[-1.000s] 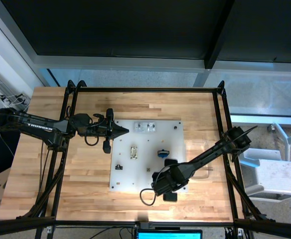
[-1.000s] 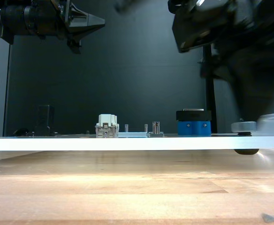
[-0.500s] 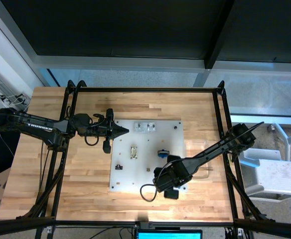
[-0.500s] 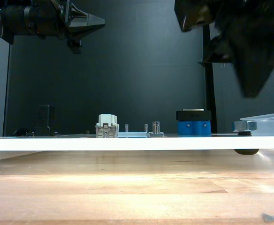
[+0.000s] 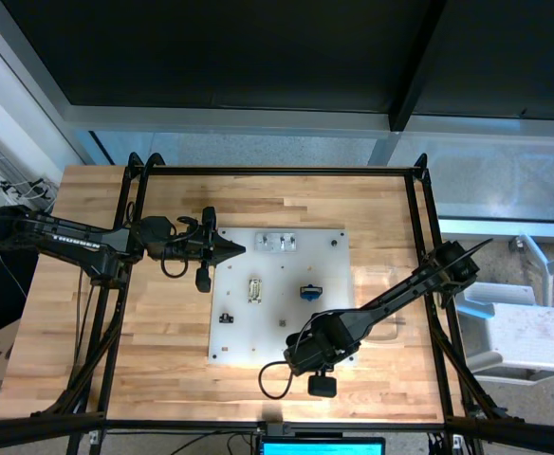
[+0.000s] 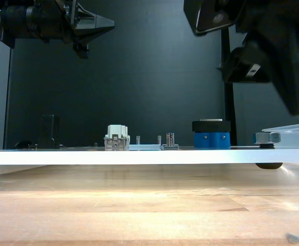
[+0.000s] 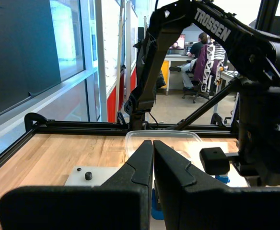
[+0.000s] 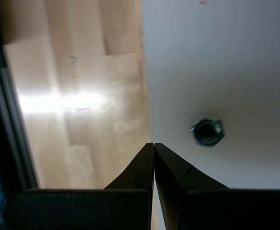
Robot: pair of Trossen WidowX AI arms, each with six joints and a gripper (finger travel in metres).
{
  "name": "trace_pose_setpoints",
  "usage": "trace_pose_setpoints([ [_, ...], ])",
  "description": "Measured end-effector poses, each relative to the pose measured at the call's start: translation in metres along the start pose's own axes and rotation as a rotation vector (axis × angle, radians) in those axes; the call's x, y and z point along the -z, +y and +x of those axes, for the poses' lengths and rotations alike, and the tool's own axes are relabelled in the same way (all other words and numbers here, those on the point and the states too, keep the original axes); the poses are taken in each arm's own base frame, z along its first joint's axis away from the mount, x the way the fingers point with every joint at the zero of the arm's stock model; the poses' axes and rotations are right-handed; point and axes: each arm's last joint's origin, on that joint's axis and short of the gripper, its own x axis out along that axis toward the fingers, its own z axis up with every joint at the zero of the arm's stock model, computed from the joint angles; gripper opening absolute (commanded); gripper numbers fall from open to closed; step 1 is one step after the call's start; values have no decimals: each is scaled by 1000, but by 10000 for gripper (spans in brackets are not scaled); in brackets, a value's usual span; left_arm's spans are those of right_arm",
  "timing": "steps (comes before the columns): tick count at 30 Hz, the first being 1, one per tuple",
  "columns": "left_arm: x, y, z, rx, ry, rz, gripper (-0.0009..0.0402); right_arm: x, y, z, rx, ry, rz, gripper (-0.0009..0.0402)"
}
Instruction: Unfasten the M12 fastener and place in the container
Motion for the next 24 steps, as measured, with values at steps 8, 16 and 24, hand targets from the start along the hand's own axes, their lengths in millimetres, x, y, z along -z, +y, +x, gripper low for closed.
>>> trace_pose_setpoints([
  [8,0,0,0,0,1,0,0,-1,-2,10,27,5,2,0],
  [16,0,0,0,0,1,0,0,1,-6,10,102,4,6,0],
  [24,0,0,0,0,0,0,0,1,-7,9,112,1,7,0],
])
